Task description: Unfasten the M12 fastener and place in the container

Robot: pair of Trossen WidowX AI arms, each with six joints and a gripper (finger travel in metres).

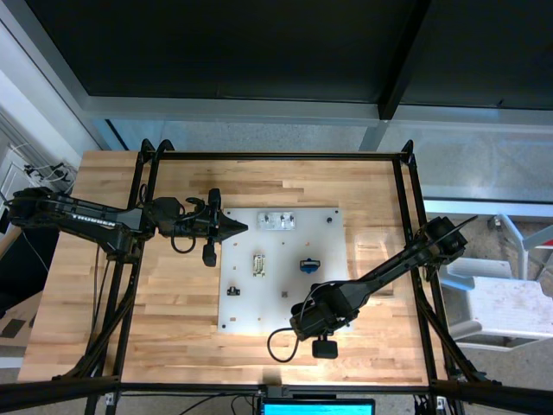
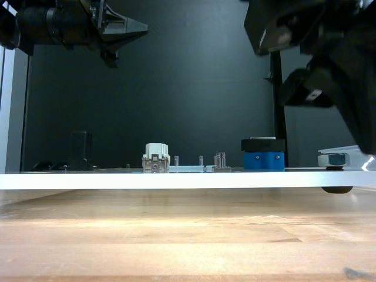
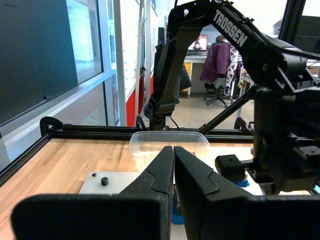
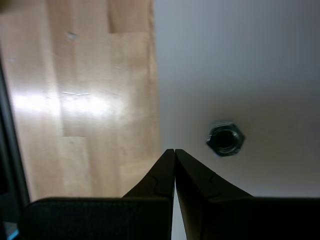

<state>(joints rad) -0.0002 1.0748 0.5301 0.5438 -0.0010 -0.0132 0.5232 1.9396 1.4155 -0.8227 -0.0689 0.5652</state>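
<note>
The M12 nut [image 4: 225,139] is being missed, lying just beside the tips of the right gripper [image 4: 174,151], pinched together on nothing, so lifting risks leaving it behind; the left gripper [image 3: 173,150], likewise pinched empty, is being held short of the container [image 3: 170,142].

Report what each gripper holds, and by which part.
Nothing. Right gripper: shut, empty, at the board's near edge, silver nut apart beside it. Left gripper: shut, empty, above the board's far left.

- A white board [image 1: 251,311] lies in the middle of the wood table [image 1: 104,259].
- A clear bin [image 1: 371,242] sits just right of it.
- The left gripper [image 3: 173,147] hangs over the board's left edge, the right gripper [image 4: 174,150] over its near right.
</note>
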